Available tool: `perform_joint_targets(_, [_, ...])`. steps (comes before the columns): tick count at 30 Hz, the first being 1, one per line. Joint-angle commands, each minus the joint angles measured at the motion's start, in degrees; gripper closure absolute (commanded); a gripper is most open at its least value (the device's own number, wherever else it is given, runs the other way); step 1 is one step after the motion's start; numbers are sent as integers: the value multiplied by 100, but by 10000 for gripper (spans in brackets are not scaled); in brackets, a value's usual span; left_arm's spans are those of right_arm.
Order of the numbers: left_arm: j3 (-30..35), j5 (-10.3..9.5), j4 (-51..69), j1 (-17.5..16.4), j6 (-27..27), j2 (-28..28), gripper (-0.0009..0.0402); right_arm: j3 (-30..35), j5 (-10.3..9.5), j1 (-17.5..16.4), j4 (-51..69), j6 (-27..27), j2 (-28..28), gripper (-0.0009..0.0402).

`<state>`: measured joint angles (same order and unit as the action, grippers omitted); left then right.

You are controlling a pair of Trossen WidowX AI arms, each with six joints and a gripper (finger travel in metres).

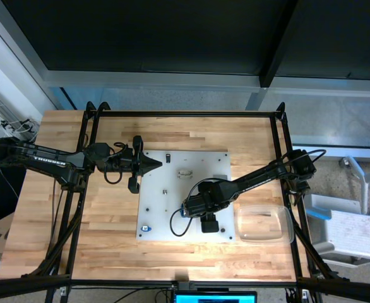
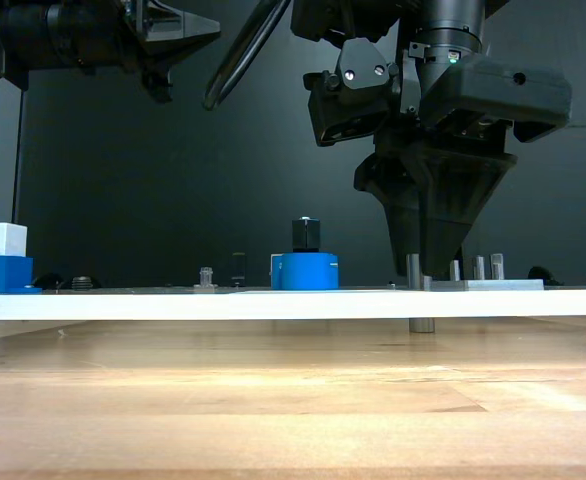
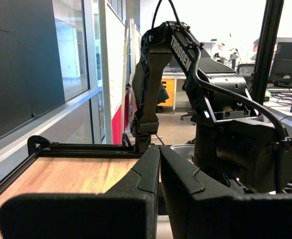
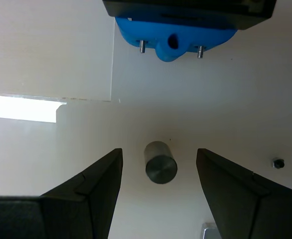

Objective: Pick the 16mm cylinder and place it in the container

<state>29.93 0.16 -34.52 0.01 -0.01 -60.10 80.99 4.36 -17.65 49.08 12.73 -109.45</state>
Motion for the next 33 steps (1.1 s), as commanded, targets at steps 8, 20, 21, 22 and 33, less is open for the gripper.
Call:
perform_joint_targets(8, [2, 2, 0, 0, 2, 0, 393, 2, 4, 2, 35, -22, 7, 264])
perform_joint_targets(20, [2, 2, 0, 0, 2, 0, 393, 2, 4, 2, 35, -20, 7, 343])
perform_joint_targets(21, [2, 2, 0, -2, 0, 0, 393, 2, 2, 2, 35, -22, 7, 348])
perform_joint_targets(22, [2, 2, 0, 0, 0, 0, 393, 2, 2, 2, 33, -22, 7, 353])
perform_joint_targets(33, [2, 2, 0, 0, 0, 0, 393, 2, -2, 4, 42, -17, 44, 377])
